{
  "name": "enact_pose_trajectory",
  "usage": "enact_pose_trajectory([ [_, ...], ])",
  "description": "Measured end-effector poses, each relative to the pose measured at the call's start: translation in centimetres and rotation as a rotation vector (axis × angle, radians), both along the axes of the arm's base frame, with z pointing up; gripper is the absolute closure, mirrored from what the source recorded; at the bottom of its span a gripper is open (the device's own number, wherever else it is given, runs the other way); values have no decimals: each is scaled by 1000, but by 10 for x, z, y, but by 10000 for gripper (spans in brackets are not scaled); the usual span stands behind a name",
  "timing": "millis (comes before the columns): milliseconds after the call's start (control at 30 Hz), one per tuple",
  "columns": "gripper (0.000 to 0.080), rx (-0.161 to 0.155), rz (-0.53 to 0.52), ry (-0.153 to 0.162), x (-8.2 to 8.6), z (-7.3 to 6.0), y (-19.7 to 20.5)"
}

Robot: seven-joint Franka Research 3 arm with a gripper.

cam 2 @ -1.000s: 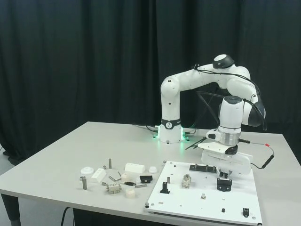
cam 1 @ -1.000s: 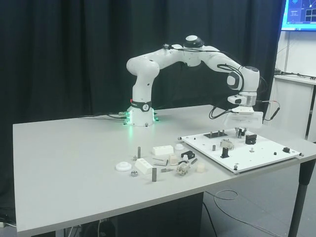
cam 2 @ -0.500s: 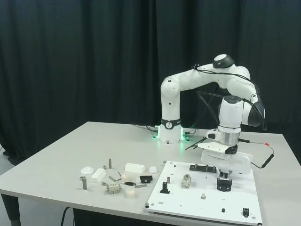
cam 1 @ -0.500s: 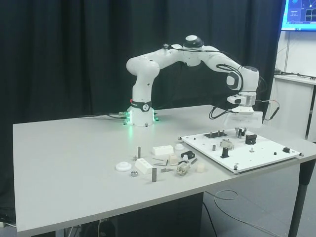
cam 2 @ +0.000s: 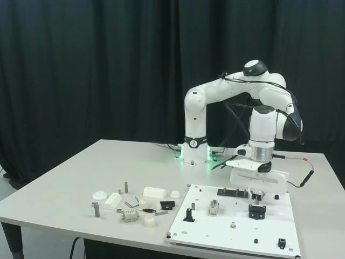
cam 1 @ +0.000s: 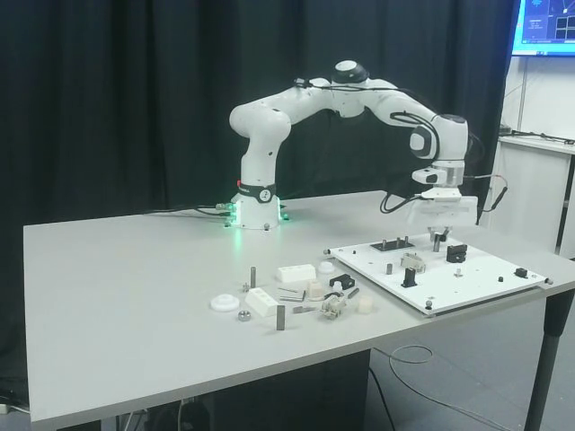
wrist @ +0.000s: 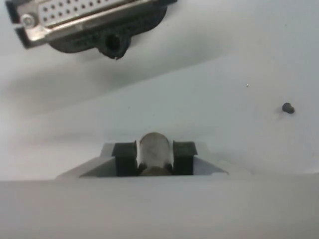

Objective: Remove round peg 4.

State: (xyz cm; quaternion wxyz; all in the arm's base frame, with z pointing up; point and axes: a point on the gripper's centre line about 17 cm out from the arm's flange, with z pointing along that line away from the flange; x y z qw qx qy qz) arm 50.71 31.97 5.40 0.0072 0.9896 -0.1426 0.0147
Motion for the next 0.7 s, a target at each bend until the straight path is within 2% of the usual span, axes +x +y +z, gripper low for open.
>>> enact_pose_trajectory([
  [433,653,-9,18,-27,5,36,-7],
  [700,653,-13,29,-25,3,47,-7],
])
